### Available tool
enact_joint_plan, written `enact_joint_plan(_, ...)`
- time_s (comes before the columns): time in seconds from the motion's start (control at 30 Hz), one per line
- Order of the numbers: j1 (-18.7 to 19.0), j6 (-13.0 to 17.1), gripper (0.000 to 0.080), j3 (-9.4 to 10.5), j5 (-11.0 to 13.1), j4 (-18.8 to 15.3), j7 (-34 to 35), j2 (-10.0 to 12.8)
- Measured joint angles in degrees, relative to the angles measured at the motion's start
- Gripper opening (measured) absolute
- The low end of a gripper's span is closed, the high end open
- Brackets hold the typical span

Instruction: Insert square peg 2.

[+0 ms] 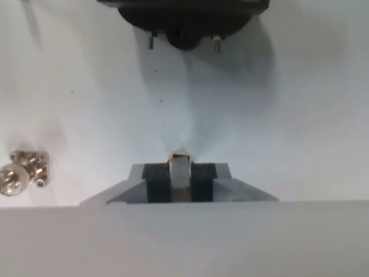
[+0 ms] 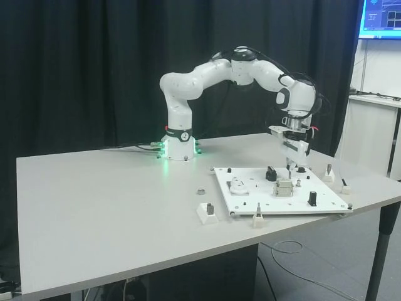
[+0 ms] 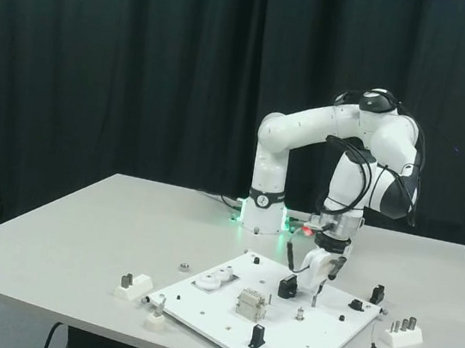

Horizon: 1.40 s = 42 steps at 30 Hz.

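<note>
One grey table [image 2: 94, 207] carries everything that is seen, and the white arm [image 3: 308, 128] is bolted near its far edge, with green light showing at the base. A white board [image 2: 279, 199] lies flat on the table in front of the arm, and small fixtures are mounted on it: a black block [image 3: 288, 286] near the middle, a pale ribbed part [image 3: 252, 305], a round white disc [image 2: 238, 187], and a black upright piece [image 3: 258, 338] near the front edge. Small white holders stand on the table off the board, one with a dark pin [image 2: 208, 212] and another with several pegs [image 3: 403, 329].

The arm is bent over the board, with the claw [image 1: 180, 176] pointed straight down. In the wrist view the two fingers are seen closed on a small square peg [image 1: 180, 167], which is pinched between the black pads [image 1: 157, 182] with only its width between them. The peg is held upright above the white board surface; whether its tip touches the board cannot be told. In the second room view the peg is seen hanging from the claw just beside the black block. A small metal fitting [image 1: 23, 171] with screws is seen on the board to one side of the claw.
</note>
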Motion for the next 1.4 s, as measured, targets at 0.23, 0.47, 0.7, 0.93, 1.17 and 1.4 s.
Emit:
enact_joint_plan(0.23,0.1,0.0,0.0072,-0.01,0.0,-0.1,1.4,0.0)
enact_joint_plan(0.47,0.2,0.0,0.0072,-0.06,0.0,-0.5,2.8,0.0)
enact_joint_plan(0.7,0.3,0.0,0.0072,-0.06,0.1,-0.9,4.8,-0.1)
enact_joint_plan(0.93,0.3,0.1,0.0072,-0.02,0.6,-1.3,5.8,-0.2)
enact_joint_plan(1.17,0.3,0.1,0.0072,-0.02,0.7,-1.3,6.1,-0.3)
enact_joint_plan(1.4,0.5,0.1,0.0072,-0.08,0.7,-1.3,6.1,-0.3)
